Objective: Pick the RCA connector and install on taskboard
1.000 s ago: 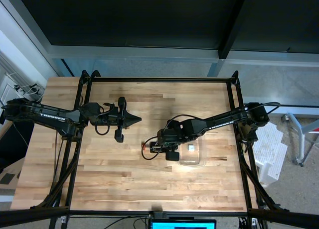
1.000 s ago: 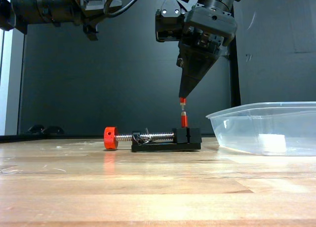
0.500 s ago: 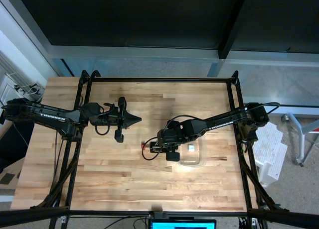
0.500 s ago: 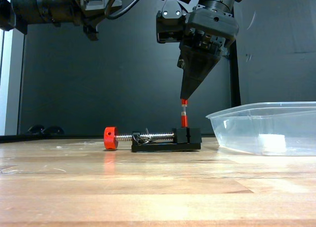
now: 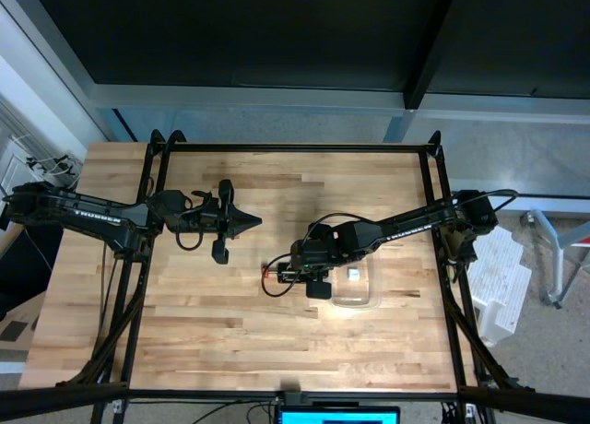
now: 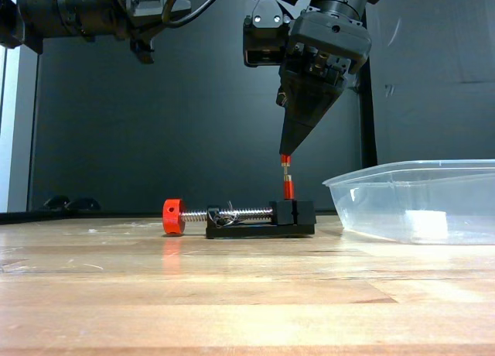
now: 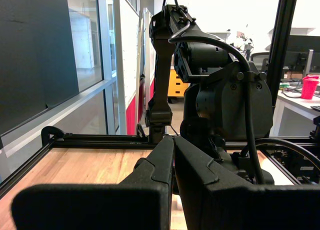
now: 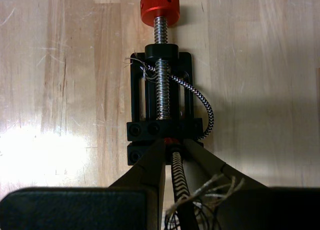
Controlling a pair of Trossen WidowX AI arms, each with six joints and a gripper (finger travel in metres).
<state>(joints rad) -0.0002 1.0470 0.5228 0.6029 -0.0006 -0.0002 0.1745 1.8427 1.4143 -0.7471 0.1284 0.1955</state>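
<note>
The taskboard (image 6: 259, 220) (image 8: 137, 95) is a small black block with a steel screw and a red knob (image 6: 173, 216) (image 8: 159, 7), lying mid-table (image 5: 277, 274). The RCA connector (image 6: 287, 182) is a red plug with a gold band and a black-and-white braided cable (image 8: 176, 170). It stands upright on the block's end opposite the knob. My right gripper (image 6: 285, 151) (image 8: 172, 146) points straight down over that end, shut on the connector's top. My left gripper (image 5: 251, 222) (image 7: 173, 140) hovers shut and empty to the left, high above the table.
A clear plastic tray (image 6: 363, 193) (image 5: 369, 300) stands just right of the taskboard, with a small pale piece (image 6: 423, 224) (image 5: 354, 275) inside. A loose braided wire loops beside the screw (image 8: 202, 102). Black frame rails border the table.
The right gripper shifted only a hair over the block, dipping slightly and coming back. The connector stays upright on the block's end. The left arm has not moved.
</note>
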